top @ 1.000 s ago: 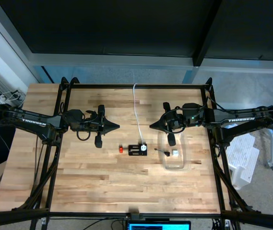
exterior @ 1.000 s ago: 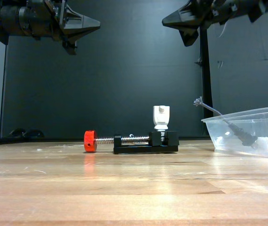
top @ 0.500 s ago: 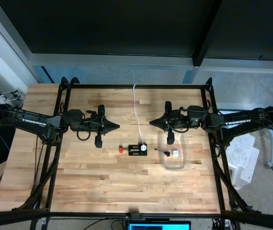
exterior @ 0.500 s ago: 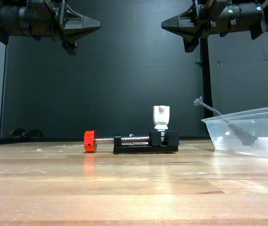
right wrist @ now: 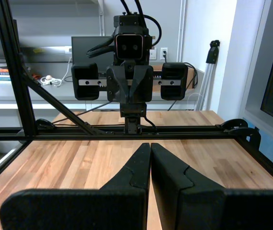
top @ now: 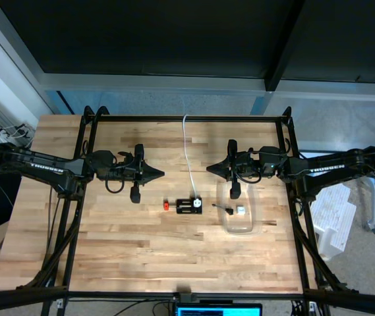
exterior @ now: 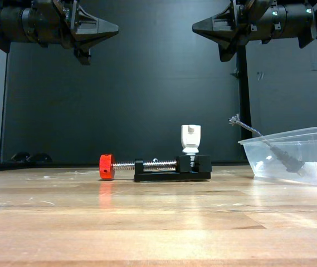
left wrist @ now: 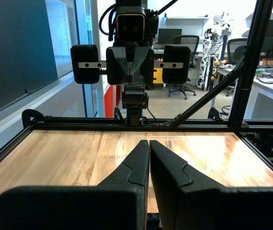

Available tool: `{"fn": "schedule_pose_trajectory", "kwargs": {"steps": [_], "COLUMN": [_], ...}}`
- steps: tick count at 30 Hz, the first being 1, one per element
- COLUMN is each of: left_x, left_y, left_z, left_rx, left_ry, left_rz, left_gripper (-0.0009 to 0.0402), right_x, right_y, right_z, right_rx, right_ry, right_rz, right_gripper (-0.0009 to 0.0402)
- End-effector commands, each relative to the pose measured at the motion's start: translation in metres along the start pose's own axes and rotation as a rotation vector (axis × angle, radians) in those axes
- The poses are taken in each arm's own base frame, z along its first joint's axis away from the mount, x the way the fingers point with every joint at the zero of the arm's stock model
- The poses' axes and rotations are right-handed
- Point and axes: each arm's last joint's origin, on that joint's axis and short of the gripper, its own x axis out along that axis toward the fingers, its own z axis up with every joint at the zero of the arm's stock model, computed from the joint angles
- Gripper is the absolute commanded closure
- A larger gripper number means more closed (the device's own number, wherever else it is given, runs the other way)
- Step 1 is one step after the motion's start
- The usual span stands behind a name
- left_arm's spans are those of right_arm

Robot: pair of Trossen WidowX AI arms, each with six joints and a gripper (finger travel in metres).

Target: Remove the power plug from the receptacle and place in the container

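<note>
TROSSEN is printed in white on the left arm (top: 39,166) and right arm (top: 325,166). The power plug (top: 226,210) lies in the container (top: 241,230), right of the receptacle (top: 197,203). The left gripper (top: 161,174) and right gripper (top: 209,170) hang high, jaws pressed together. The right arm has levelled out over the last second.

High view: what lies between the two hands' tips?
High view: the white cable, on the table below them. Left hand and right hand hang raised, shut, tips facing.
</note>
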Motion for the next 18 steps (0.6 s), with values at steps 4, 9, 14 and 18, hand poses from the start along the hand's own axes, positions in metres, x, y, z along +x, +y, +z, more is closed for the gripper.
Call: {"fn": "schedule_pose_trajectory", "kwargs": {"steps": [4, 9, 14, 18], "left_x": [0.0001, 0.0001, 0.0001, 0.0001], "left_y": [0.0001, 0.0, 0.0, 0.0], "left_z": [0.0, 0.0, 0.0, 0.0], "left_rx": [0.0, 0.0, 0.0, 0.0], "left_ry": [0.0, 0.0, 0.0, 0.0], "left_rz": [0.0, 0.0, 0.0, 0.0], "left_gripper": [0.0393, 0.0393, 0.0393, 0.0393], "right_x": [-0.0024, -0.0032, -0.0032, -0.0032], "right_y": [0.0005, 0.0009, 0.0009, 0.001], "right_z": [-0.0071, -0.0105, -0.0104, -0.0105], "right_rx": [0.034, 0.051, 0.05, 0.051], "right_ry": [-0.014, -0.007, -0.008, -0.007], "right_rz": [-0.001, 0.001, 0.001, 0.003], "right_gripper": [0.0393, 0.0393, 0.0393, 0.0393]}}
